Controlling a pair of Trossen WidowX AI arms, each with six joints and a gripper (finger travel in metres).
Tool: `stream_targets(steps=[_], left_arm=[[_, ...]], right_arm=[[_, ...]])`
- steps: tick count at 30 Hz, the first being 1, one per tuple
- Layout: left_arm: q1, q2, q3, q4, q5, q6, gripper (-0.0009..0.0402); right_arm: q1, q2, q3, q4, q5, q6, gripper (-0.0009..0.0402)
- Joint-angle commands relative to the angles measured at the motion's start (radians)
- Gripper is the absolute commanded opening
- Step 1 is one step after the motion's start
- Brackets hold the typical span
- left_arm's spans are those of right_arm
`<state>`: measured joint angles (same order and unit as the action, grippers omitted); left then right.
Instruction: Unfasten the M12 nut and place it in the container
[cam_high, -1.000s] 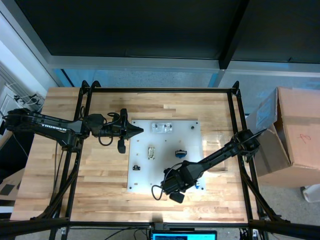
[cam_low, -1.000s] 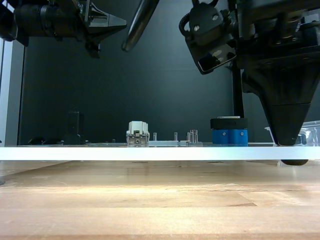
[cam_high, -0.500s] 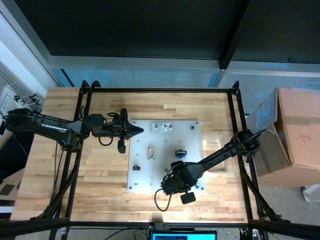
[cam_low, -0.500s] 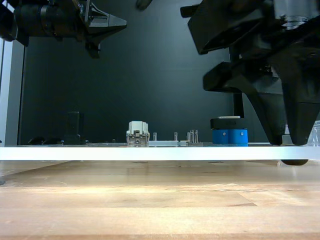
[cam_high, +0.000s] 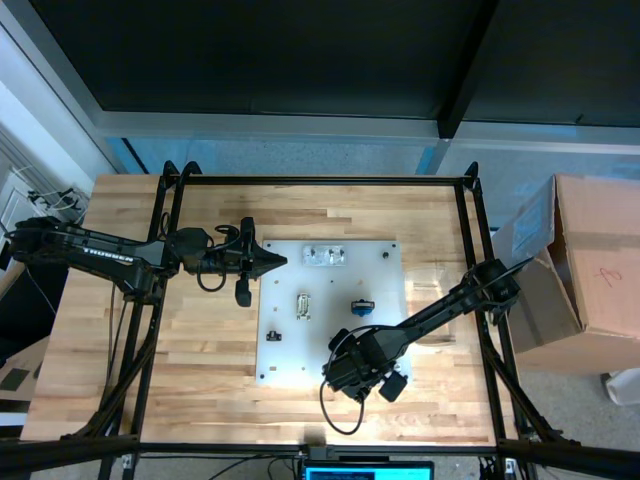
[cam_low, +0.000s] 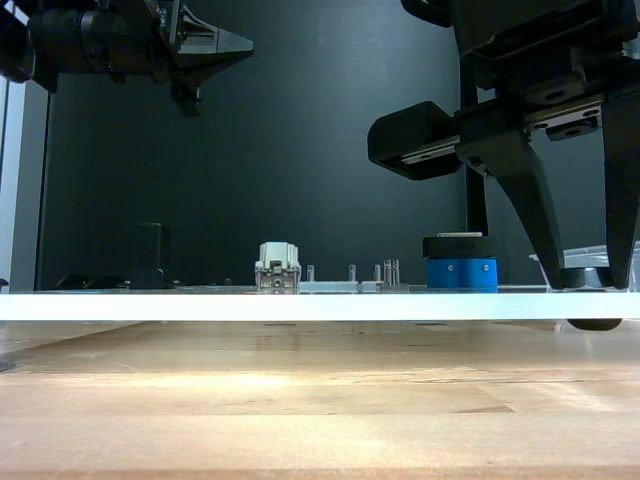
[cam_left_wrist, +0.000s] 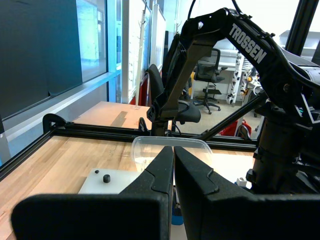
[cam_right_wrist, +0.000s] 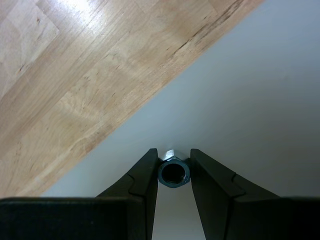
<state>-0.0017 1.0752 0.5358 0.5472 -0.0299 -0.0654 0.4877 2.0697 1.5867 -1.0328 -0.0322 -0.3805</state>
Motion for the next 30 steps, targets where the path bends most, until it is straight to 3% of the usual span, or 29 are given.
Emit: stream_targets(steps=[1,24,30], left_arm=[[0.000,0.000,0.000,0.000,0.000,0.000,0.0000],[0.000,0.000,0.000,0.000,0.000,0.000,0.0000],[0.000,0.000,0.000,0.000,0.000,0.000,0.0000]], right_arm=[[0.000,0.000,-0.001,0.000,0.005,0.000,0.0016],[0.006,-0.014,0.006,0.007,0.005,0.005,0.0017],[0.008,-0.017,0.006,0.006,0.005,0.008,0.0076]])
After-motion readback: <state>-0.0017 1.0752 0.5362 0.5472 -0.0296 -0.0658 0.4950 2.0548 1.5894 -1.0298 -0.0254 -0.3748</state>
